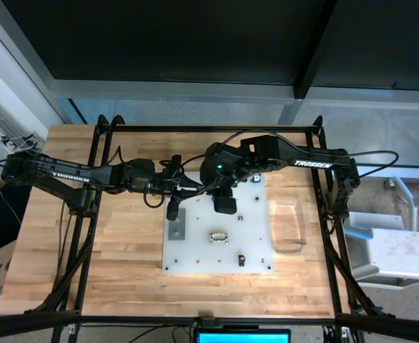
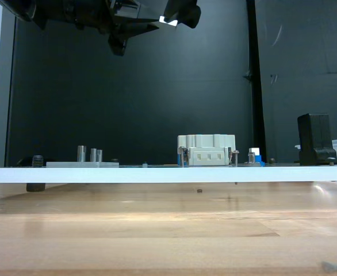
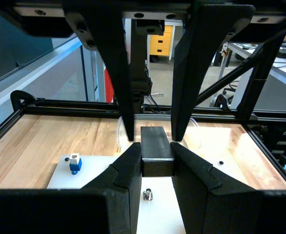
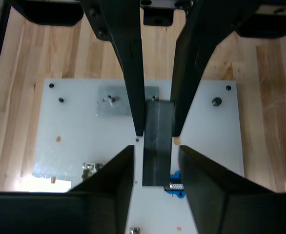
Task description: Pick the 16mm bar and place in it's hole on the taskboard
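— What is lying nearest?

— The desk point(image 1: 124, 279) is carrying the white taskboard point(image 1: 195, 261).

— And the 16mm bar point(image 3: 157, 158)?

— It is hanging further back, high over the taskboard and clear of its hole. The left gripper point(image 3: 156, 139) is reaching in level. Its fingers point(image 3: 116, 83) are parted just the bar's width and are pressing the black bar from both sides. The right gripper point(image 4: 157, 134) is pointing down at the taskboard, and its fingers point(image 4: 128, 73) are pinching the bar's long sides.
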`<state>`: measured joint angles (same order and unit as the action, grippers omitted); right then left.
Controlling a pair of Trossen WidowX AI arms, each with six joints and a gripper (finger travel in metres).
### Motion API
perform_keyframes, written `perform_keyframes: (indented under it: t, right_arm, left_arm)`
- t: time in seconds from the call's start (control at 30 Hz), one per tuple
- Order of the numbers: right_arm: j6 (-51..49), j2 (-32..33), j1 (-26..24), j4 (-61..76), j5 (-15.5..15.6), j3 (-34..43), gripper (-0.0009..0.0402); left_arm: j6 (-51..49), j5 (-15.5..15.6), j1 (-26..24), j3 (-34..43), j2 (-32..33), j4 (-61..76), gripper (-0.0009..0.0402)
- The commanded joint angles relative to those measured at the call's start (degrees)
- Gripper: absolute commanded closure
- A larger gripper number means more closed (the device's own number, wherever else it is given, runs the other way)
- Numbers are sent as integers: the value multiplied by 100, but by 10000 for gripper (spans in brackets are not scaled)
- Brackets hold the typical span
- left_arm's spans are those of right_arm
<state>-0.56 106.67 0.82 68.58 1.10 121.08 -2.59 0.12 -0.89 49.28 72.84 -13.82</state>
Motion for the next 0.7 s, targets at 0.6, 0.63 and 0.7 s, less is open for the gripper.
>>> perform_keyframes:
  t: [0.6,0.63,0.7]
  right_arm:
    - [501,-2457,24,-3751,-629,-3324,173]
    - [562,-2594,24,-4094,-664,-3563,173]
    - [610,-2813,35,-4780,-743,-4017,173]
  left_arm:
    - [44,205,0,0,-11,-643,381]
    - [42,238,0,0,-11,-660,381]
    - [35,295,0,0,-11,-702,380]
